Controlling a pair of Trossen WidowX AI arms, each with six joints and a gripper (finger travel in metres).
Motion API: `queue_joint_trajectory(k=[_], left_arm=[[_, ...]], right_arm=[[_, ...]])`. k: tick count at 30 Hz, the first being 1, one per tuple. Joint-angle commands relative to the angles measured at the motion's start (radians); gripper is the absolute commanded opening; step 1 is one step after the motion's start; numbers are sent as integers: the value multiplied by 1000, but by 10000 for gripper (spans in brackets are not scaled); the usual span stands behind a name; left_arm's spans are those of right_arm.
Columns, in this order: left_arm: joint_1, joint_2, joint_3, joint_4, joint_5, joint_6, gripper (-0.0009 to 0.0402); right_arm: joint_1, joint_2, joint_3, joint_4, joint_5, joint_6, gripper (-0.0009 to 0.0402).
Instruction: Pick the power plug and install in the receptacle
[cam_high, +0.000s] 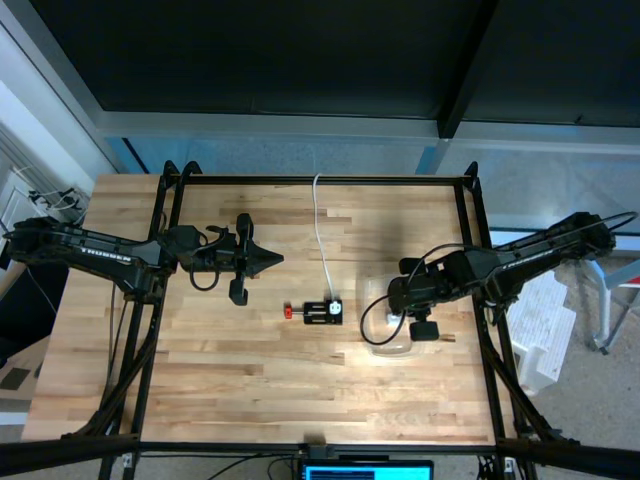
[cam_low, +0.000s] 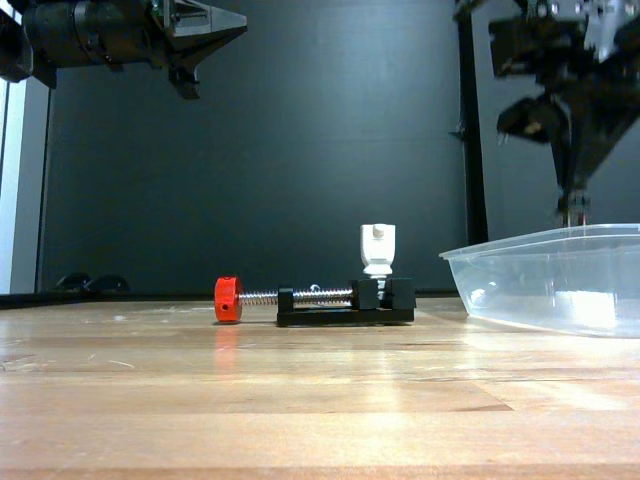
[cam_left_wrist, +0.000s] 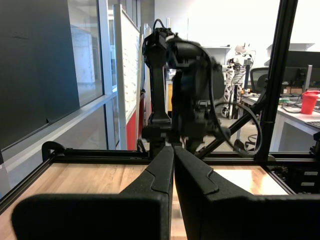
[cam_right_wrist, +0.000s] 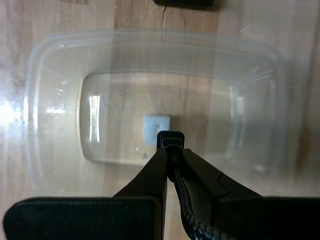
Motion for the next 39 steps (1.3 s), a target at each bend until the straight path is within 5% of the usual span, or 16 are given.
queue_joint_trajectory(k=[1, 12, 26, 39], left_arm=[[0, 0, 0, 0, 0, 0, 0], [0, 0, 0, 0, 0, 0, 0], [0, 0, 0, 0, 0, 0, 0], [0, 0, 0, 0, 0, 0, 0]], right_arm=[[0, 0, 65, -77, 21, 0, 0], [-25, 88, 195, -192, 16, 0, 0], [-100, 344, 433, -168, 16, -3, 0], [-109, 542, 628, -167, 16, 0, 0]])
